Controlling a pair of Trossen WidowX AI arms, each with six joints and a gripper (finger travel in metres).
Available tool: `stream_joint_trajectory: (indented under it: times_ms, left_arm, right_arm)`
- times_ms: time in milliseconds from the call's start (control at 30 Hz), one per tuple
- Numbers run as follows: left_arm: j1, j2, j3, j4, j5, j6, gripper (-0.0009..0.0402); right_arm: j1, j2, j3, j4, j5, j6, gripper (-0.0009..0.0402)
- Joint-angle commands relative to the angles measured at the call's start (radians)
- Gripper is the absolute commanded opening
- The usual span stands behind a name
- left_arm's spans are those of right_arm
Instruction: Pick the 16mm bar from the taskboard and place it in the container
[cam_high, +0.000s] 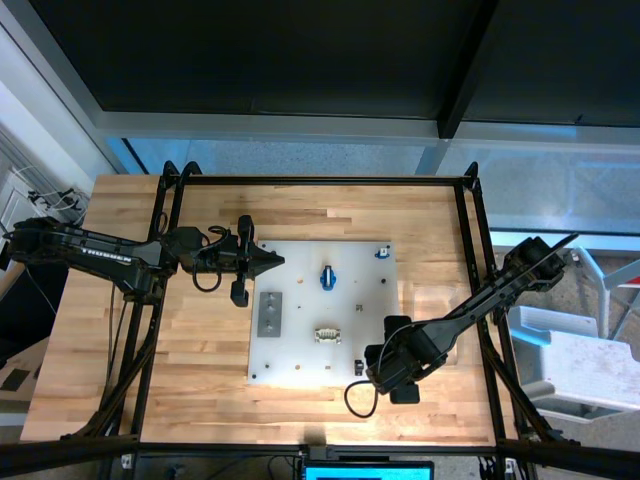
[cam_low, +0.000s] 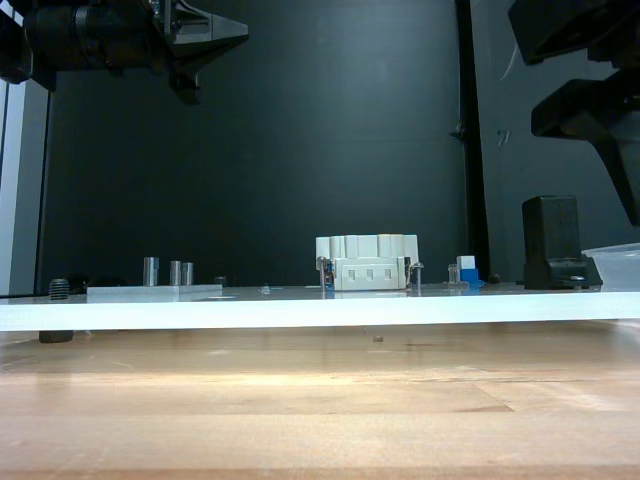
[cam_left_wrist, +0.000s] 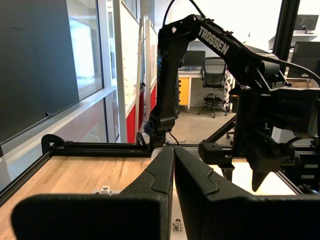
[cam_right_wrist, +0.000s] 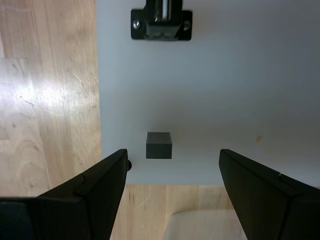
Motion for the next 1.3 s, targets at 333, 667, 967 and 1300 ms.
stream_joint_trajectory:
  times_ms: [333,667,967,1300]
  left_arm:
    - [0.0,0.0,0.0,0.0,0.0,0.0,0.0]
    - [0.0,0.0,0.0,0.0,0.0,0.0,0.0]
    - [0.0,0.0,0.0,0.0,0.0,0.0,0.0]
    - [0.0,0.0,0.0,0.0,0.0,0.0,0.0]
  right_arm:
    - [0.009,0.029,-0.01,0.037,0.005,-0.018,0.0249]
    - [0.012,0.029,-0.06,0.101,0.0,-0.017,0.0238]
    - [0.015,0.029,-0.077,0.114,0.0,-0.016,0.0238]
    - [0.018,0.029,-0.079,0.123,0.001,-0.013,0.0195]
